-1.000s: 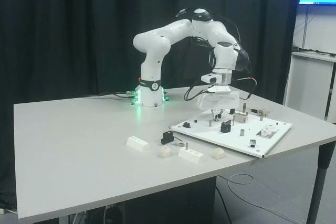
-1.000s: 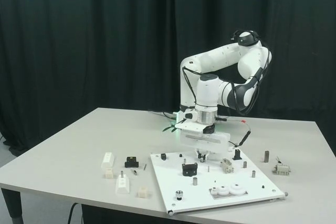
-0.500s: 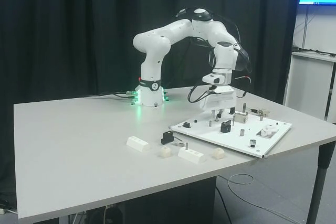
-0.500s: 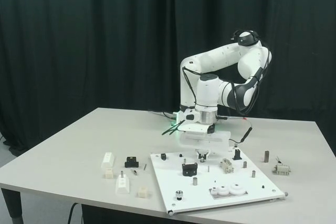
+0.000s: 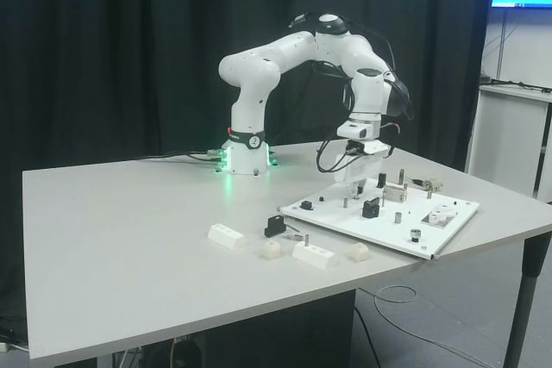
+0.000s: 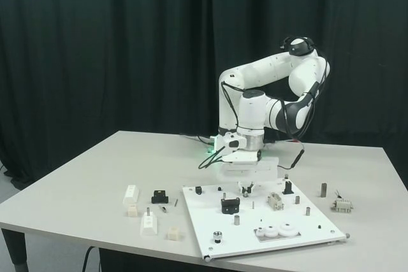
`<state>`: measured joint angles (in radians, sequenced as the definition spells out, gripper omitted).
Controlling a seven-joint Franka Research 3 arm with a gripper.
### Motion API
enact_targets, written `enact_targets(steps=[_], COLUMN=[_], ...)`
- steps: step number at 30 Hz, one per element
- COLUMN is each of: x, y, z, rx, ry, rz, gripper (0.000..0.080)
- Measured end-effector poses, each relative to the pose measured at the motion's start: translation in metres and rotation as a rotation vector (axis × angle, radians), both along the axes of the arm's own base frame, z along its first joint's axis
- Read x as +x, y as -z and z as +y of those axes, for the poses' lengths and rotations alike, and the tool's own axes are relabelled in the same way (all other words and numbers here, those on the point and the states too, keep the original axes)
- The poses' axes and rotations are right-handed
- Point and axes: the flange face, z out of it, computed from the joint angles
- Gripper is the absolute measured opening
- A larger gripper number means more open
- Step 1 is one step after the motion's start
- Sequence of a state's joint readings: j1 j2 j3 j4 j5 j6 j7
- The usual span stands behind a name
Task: Remove BNC.
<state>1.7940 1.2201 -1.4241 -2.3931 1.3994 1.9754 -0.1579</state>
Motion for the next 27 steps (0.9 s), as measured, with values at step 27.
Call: enact_targets(steps=[27], x=[0.0006], y=[-0.0005], z=[-0.0018], rx=[0.002], ry=[-0.341], rz=[0.026], gripper=[0.0124])
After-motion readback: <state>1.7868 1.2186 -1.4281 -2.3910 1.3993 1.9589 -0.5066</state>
